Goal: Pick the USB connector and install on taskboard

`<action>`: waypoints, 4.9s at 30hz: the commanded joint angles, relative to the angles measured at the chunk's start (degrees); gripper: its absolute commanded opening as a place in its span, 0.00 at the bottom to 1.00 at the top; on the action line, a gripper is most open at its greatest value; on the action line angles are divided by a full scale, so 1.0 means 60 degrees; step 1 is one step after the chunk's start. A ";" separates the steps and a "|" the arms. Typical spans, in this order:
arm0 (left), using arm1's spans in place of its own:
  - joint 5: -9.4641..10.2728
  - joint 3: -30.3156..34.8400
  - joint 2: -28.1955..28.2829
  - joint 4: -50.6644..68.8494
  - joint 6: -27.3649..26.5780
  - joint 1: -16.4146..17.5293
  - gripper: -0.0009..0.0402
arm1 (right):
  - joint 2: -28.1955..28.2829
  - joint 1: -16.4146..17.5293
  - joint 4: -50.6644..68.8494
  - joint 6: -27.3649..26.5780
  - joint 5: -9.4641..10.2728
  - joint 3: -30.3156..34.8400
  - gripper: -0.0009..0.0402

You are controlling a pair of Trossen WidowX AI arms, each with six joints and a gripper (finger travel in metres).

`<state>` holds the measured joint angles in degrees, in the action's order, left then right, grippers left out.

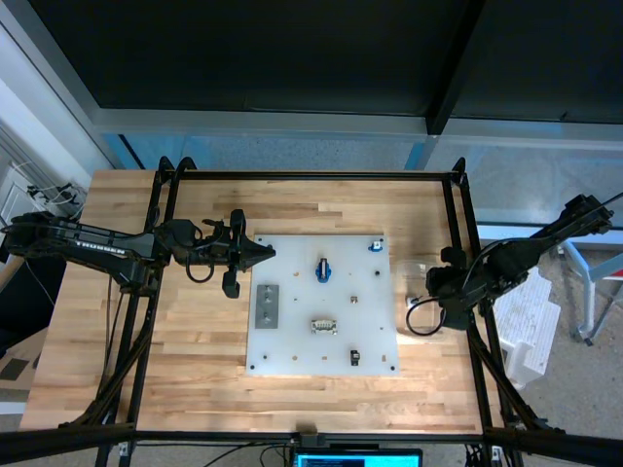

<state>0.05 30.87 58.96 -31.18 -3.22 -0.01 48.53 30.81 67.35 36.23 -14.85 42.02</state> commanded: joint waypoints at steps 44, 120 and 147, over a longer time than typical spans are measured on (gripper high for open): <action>0.0000 0.0004 0.0000 0.0000 0.0000 0.0000 0.02 | 0.1789 -0.0535 -0.2790 -0.0200 -0.0229 -0.1559 0.37; 0.0000 0.0000 0.0000 0.0000 0.0000 0.0004 0.02 | 0.1676 -0.0761 -0.1483 -0.0623 0.0233 -0.0270 0.02; 0.0000 0.0000 0.0000 0.0000 0.0000 0.0004 0.02 | 0.1851 -0.0732 -0.0412 -0.1330 0.0583 0.1468 0.02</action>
<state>0.05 30.87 58.94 -31.16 -3.25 -0.01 59.11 26.33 64.90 28.64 -12.12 50.17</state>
